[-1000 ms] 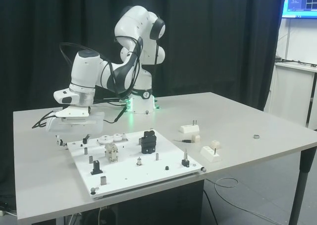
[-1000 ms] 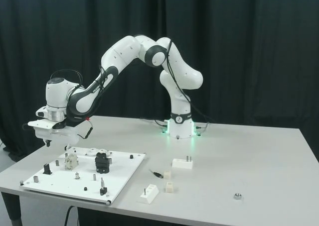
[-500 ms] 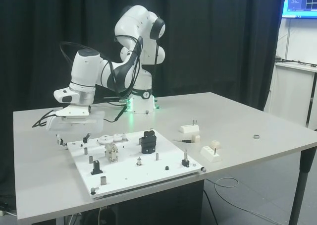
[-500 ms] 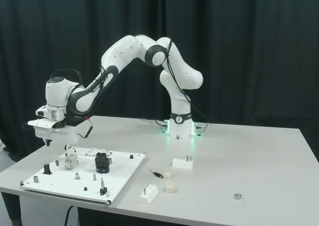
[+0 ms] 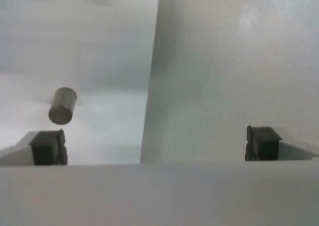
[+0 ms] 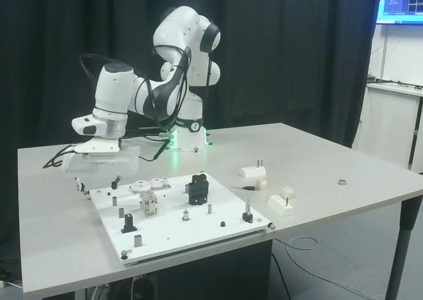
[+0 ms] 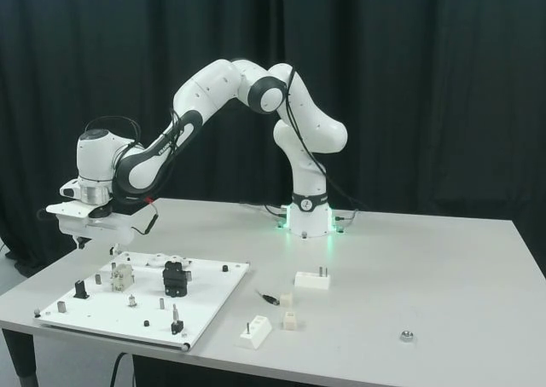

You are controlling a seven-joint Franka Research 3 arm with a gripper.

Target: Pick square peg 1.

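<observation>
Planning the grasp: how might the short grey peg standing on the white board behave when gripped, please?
The short grey peg looks rigid and probably smooth, so it may slip. Its top looks round, so it could roll if dropped.

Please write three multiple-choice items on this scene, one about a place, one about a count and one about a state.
1. Where is the hand?
A. Above the far corner of the white board
B. Over the small ring
C. Beside the arm's base

2. How many white blocks lie on the grey table beside the board?
A. One
B. Four
C. Seven

3. What does the hand hold?
A. A black fixture
B. Nothing
C. A white block

Answers:
1 A, since both room views show the hand hanging over the board's far corner, away from the base.
2 B, since four blocks lie between the board and the ring.
3 B, since the wrist view shows the fingertips spread apart with only board and table between them.
</observation>
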